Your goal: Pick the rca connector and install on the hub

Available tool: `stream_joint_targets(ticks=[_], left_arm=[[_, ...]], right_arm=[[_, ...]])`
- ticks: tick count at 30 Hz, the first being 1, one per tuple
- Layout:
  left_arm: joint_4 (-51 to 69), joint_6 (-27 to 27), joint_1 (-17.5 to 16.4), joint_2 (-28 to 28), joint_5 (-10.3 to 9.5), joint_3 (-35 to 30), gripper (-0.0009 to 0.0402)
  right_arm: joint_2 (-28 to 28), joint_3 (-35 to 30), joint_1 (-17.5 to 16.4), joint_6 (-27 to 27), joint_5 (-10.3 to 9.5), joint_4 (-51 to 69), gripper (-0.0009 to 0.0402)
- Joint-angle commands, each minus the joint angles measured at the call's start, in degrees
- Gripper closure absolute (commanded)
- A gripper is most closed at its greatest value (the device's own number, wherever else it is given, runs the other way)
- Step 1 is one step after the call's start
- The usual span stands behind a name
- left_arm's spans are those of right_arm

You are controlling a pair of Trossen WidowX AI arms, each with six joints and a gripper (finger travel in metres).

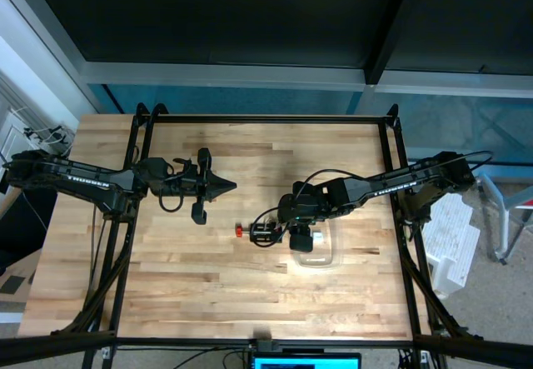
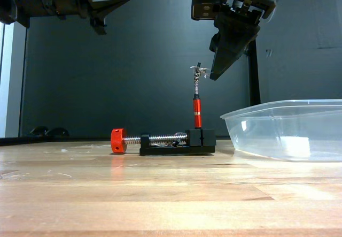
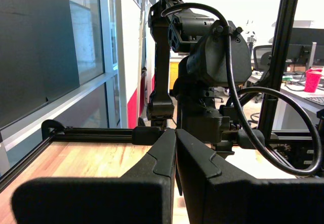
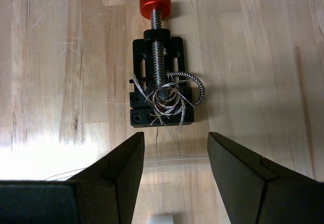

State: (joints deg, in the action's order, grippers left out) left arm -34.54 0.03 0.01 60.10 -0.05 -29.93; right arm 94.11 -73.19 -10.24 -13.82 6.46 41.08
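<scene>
- The clear plastic tray [image 2: 288,132] sat nearest on the counter [image 2: 160,194], just beside the hub [image 2: 176,142]. It crowded the right side but blocked nothing.
- The rca connector [image 2: 197,107] stood upright in the hub's clamp end, frayed braid at its top. The install looked done, with only pulling clear seemingly left.
- The right pincer [image 2: 216,72] hung above the connector, fingers apart and empty.
- The left pincer [image 1: 226,186] hovered farther back, well apart, fingers together.
</scene>
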Motion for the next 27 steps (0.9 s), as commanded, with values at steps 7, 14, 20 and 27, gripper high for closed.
stream_joint_targets(ticks=[7, 14, 20, 27], left_arm=[[-0.02, 0.0, 0.0, 0.02, 0.0, -0.02, 0.0393], [0.0, -0.02, 0.0, 0.02, 0.0, -0.02, 0.0393], [0.0, 0.0, 0.0, 0.02, 0.0, -0.02, 0.0393], [-0.02, -0.02, 0.0, 0.02, 0.0, -0.02, 0.0393]], right_arm=[[-3.17, 0.35, 0.0, 2.95, 0.09, -1.7, 0.0225], [-12.48, 6.64, 0.96, 8.5, 1.66, -12.94, 0.0266], [-19.85, 14.6, 1.99, 10.4, 1.66, -26.34, 0.0312], [-26.86, 22.64, 4.28, 11.3, 1.49, -39.15, 0.0365]])
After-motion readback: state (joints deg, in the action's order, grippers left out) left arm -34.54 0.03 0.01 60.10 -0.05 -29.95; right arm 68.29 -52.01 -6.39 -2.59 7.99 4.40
